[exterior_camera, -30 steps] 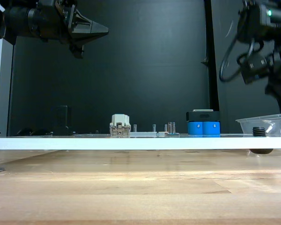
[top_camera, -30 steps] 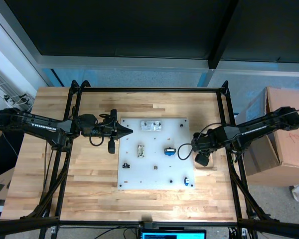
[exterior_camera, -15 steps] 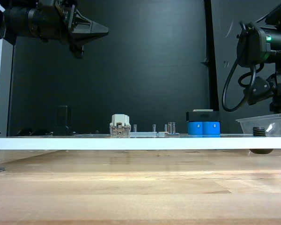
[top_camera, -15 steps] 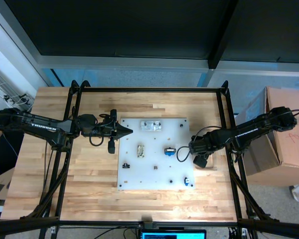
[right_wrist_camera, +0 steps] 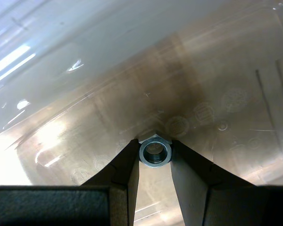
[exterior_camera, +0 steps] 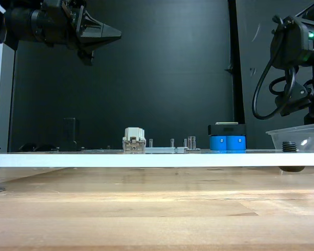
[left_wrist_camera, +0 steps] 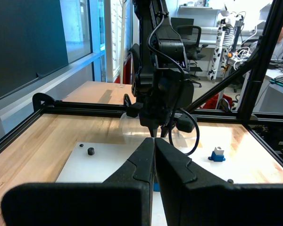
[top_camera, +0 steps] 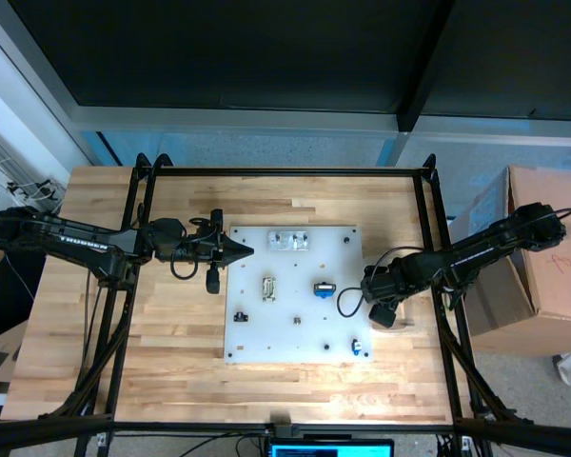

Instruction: Unfasten the M12 nut and place it in the container

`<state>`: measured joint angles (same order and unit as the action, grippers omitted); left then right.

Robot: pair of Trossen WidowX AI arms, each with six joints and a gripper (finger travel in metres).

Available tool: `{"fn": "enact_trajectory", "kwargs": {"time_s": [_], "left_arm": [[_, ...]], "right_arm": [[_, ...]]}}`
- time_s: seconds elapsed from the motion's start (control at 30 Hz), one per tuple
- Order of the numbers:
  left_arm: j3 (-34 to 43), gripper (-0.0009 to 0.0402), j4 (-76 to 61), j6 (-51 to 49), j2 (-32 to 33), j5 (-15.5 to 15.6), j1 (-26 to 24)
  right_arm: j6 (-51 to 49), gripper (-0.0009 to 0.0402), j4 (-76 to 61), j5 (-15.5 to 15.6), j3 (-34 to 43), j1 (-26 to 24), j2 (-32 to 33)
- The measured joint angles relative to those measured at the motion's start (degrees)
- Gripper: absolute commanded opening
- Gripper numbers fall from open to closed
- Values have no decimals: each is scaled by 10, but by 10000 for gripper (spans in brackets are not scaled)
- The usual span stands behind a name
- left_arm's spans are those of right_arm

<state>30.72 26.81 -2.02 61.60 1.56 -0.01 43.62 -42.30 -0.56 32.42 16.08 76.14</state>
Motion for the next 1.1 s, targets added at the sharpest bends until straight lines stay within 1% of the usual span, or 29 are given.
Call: {"fn": "enact_trajectory", "kwargs": {"time_s": [0.1,0.33,0.7,0.77,0.83,0.9,1.0,1.1], "left_arm": [[0,0,0,0,0,0,0],[0,0,0,0,0,0,0],[0,0,0,0,0,0,0],[0,0,0,0,0,0,0],[0,0,0,0,0,0,0],[0,0,0,0,0,0,0],[0,0,0,0,0,0,0],[0,0,0,0,0,0,0]], "right_arm": [[12,0,1,2,0,9,0],[40,0,5,23,0,35,1],[87,1,9,24,2,75,1],[94,7,9,24,5,81,2],[100,25,7,26,8,86,2],[103,53,7,29,11,90,2],[119,118,1,30,17,96,3],[132,197,-28,32,32,99,4]]}}
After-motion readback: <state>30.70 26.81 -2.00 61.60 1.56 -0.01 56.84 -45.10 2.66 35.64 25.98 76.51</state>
